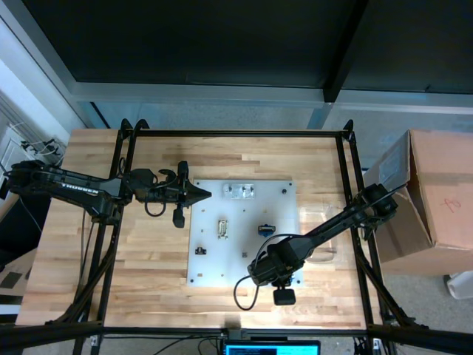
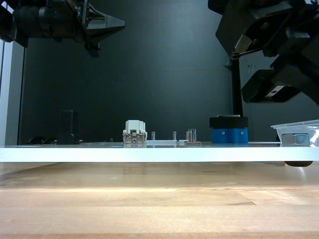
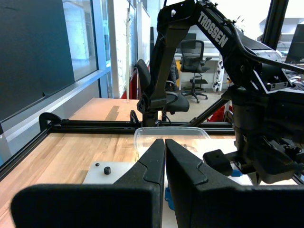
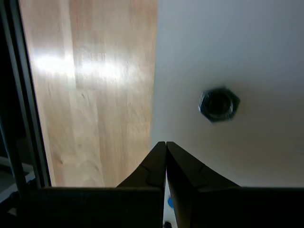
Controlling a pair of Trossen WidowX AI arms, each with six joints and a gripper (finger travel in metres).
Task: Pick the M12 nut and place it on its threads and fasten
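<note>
1. Nut: small hex with a dark core, seen from above on the white board. In the low view it sits at board level with no ribs showing beneath it. It reads as on its stud and run well down, but I cannot tell how tight it is. The high view hides that spot under the right arm.
2. Right gripper: fingers pressed together with nothing between them. It hovers above the board near the near edge, its tips off to one side of the nut and apart from it.
3. Left gripper: fingers pressed together and empty. It is held high over the board's left edge, pointing inward, well apart from the nut.
4. Step in hand (judgement): late fastening. Picking and placing look done.
5. Next move (judgement): if more turns are wanted, spread the fingers, centre over the nut, descend onto its flats and twist.
6. Surroundings: clear tray just behind the nut in the low view; blue block and white connector mid-board; cardboard box beyond the table's right edge.
7. Obstruction: nothing lies between the tips and the nut. The tray wall is the nearest hazard for spread fingers.
</note>
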